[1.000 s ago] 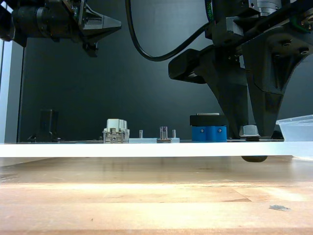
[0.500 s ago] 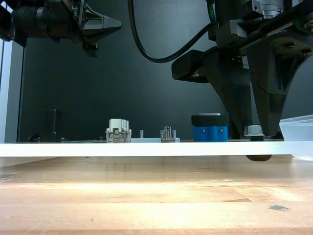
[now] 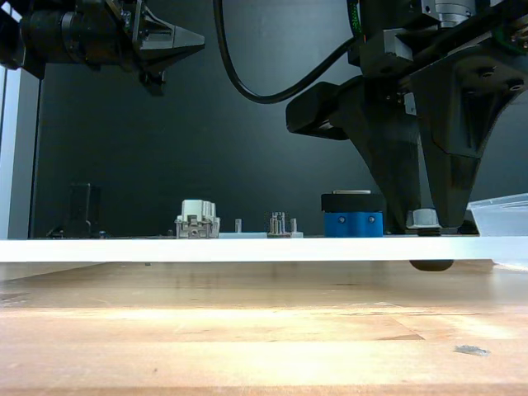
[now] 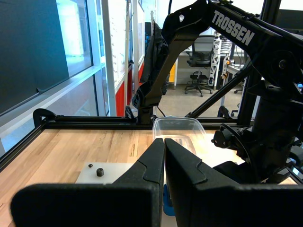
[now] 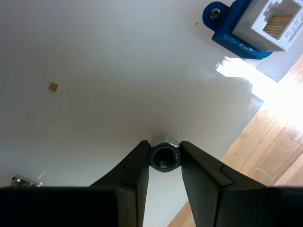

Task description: Pick the M12 fastener and fasten on the M12 threads

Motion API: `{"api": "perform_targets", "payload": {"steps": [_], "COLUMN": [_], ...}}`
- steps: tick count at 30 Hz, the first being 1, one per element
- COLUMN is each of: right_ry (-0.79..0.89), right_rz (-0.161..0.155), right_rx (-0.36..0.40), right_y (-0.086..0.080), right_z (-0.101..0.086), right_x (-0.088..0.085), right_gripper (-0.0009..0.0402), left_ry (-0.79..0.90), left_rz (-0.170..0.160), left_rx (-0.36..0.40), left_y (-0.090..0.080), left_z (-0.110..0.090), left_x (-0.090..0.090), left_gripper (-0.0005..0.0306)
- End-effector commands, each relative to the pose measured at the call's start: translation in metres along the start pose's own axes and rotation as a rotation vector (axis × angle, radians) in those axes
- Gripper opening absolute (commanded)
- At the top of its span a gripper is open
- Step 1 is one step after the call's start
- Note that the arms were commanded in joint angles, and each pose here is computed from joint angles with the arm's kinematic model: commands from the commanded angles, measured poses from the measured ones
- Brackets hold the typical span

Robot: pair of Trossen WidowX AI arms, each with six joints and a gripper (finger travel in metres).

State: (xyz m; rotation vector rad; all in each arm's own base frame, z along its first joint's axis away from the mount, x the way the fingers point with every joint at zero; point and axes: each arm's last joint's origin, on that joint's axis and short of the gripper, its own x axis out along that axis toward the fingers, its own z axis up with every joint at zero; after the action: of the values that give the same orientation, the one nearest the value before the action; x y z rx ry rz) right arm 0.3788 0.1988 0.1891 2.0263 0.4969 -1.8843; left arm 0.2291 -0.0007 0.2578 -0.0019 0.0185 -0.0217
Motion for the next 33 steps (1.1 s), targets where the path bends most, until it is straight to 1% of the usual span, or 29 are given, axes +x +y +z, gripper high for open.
{"api": "perform_targets", "payload": {"steps": [1, 5, 8, 10, 15, 18, 20, 21, 22, 24, 27, 28, 32, 33], "right_ry": [0.003, 0.012, 0.031, 0.051, 0.103, 0.128, 0.12, 0.109, 0.098, 0.072, 0.041, 0.035, 0.028, 0.025], "right_rz": [-0.006, -0.006, -0.006, -0.006, 0.002, 0.014, 0.023, 0.029, 0.036, 0.048, 0.082, 0.088, 0.092, 0.094], "right_rx": [-0.001, -0.003, -0.006, -0.027, -0.156, -0.285, -0.351, -0.407, -0.478, -0.638, -0.9, -0.967, -1.203, -1.272], "right_y": [-0.001, -0.001, -0.003, -0.003, -0.003, -0.003, -0.003, -0.003, -0.002, -0.002, -0.001, -0.001, -0.001, -0.001], "right_z": [0.0, 0.001, 0.001, 0.002, 0.006, 0.008, 0.011, 0.011, 0.012, 0.014, 0.015, 0.015, 0.015, 0.015], "right_x": [-0.002, -0.006, -0.012, -0.018, -0.038, -0.047, -0.052, -0.051, -0.051, -0.051, -0.05, -0.05, -0.05, -0.05], "right_gripper": [0.0139, 0.0171, 0.0183, 0.0187, 0.0189, 0.0188, 0.0188, 0.0188, 0.0189, 0.0189, 0.0189, 0.0189, 0.0189, 0.0189], "left_ry": [0.0, 0.0, 0.0, 0.0, 0.0, 0.0, 0.0, 0.0, 0.0, 0.0, 0.0, 0.0, 0.0, 0.0], "left_rz": [0.0, 0.0, 0.0, 0.0, 0.0, 0.0, 0.0, 0.0, 0.0, 0.0, 0.0, 0.0, 0.0, 0.0], "left_rx": [0.0, 0.0, 0.0, 0.0, 0.0, 0.0, 0.0, 0.0, 0.0, 0.0, 0.0, 0.0, 0.0, 0.0], "left_y": [0.0, 0.0, 0.0, 0.0, 0.0, 0.0, 0.0, 0.0, 0.0, 0.0, 0.0, 0.0, 0.0, 0.0], "left_z": [0.0, 0.0, 0.0, 0.0, 0.0, 0.0, 0.0, 0.0, 0.0, 0.0, 0.0, 0.0, 0.0, 0.0], "left_x": [0.0, 0.0, 0.0, 0.0, 0.0, 0.0, 0.0, 0.0, 0.0, 0.0, 0.0, 0.0, 0.0, 0.0], "left_gripper": [0.0, 0.0, 0.0, 0.0, 0.0, 0.0, 0.0, 0.0, 0.0, 0.0, 0.0, 0.0, 0.0, 0.0]}}
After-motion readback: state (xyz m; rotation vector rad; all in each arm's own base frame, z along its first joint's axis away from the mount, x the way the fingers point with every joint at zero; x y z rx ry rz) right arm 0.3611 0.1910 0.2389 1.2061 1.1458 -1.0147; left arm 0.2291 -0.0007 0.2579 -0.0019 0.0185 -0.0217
